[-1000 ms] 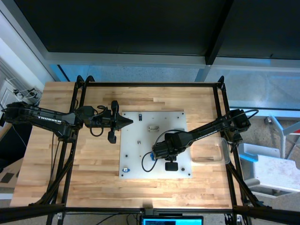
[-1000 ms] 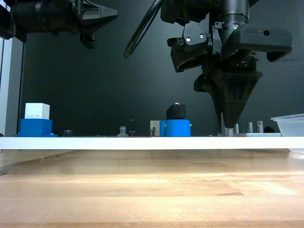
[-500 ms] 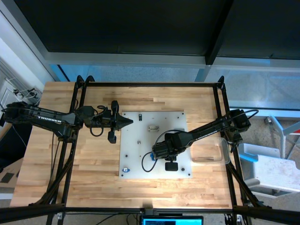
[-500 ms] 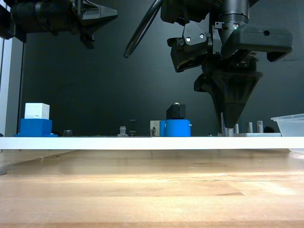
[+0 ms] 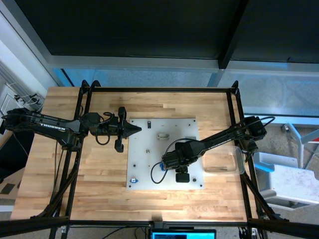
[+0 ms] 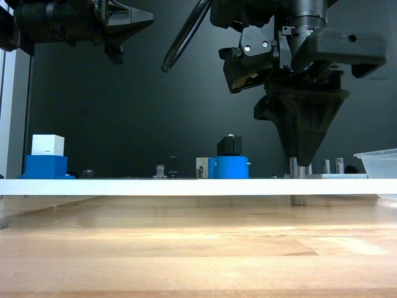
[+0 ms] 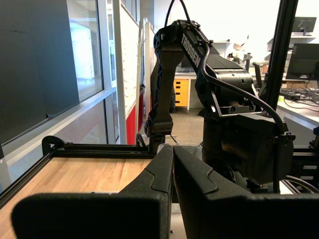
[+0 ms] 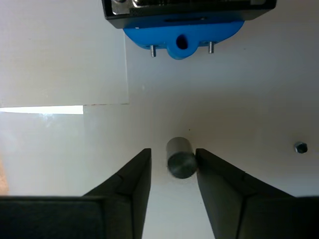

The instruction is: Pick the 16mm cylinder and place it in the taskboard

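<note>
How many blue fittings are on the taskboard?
2 blue fittings: one at the taskboard's near-left corner, one near its middle, beside the open right gripper straddling the cylinder. The shut left gripper hangs above the left edge. Others may be hidden.

The right hand [image 6: 300, 162] is pointing straight down with its fingers standing slightly apart. The left hand [image 7: 173, 149] is hovering level, well away, fingers pressed together.

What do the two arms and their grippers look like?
Both arms are matt black with jointed links. The left arm carries white TROSSEN lettering; a black cable loops by each wrist. The left gripper, beside the white board at its left edge, and the right gripper, over the board's near right part, each end in two black wedge-shaped fingers.
</note>
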